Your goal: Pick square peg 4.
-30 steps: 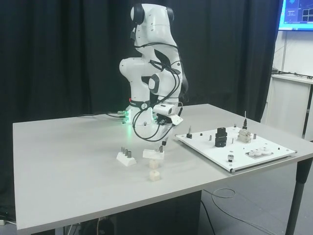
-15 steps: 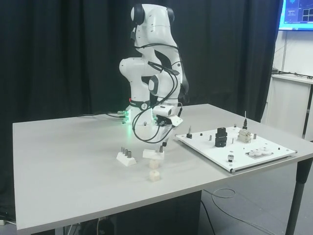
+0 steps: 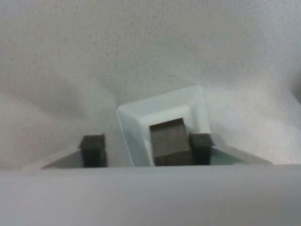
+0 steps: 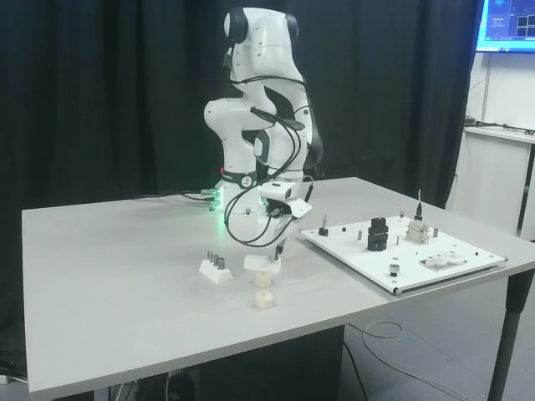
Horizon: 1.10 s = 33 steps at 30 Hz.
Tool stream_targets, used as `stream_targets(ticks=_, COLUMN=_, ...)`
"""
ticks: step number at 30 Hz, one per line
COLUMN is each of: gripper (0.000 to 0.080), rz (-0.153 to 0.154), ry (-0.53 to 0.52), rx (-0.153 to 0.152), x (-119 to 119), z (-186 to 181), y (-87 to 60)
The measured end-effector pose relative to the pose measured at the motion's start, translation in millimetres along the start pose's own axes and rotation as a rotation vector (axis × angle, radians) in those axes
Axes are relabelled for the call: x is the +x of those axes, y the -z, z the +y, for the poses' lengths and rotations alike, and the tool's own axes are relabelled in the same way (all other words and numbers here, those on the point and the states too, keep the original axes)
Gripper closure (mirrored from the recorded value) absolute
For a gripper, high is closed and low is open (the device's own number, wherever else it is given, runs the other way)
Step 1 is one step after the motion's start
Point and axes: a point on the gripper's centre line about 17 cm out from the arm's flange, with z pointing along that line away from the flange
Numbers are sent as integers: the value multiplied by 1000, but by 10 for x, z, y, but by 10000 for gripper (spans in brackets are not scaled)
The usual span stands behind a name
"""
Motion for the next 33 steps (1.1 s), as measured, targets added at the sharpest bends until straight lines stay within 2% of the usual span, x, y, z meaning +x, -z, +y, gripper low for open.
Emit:
stream_targets(ticks=1, gripper=424, rz=0, ry=-1, rx=0, x=2, z=2, y=1)
stream_targets(ticks=6, gripper=424, rz=3, ry=-5, rx=0, x=11, z=11, y=9)
stream_targets(ticks=7, gripper=584, rz=4, ry=-6, rx=-1, x=13, z=13, y=10)
stream_targets(ticks=12, gripper=584, rz=7, ry=-9, rx=-2, x=24, z=25, y=19)
stream_targets(ticks=13, gripper=644, rz=7, ry=-10, rx=-2, x=28, z=29, y=22)
stream_targets(ticks=22, gripper=643, rz=15, ry=-16, rx=-7, x=71, z=86, y=72)
stream_targets(ticks=33, gripper=643, rz=10, ry=-33, rx=11, x=106, z=138, y=226)
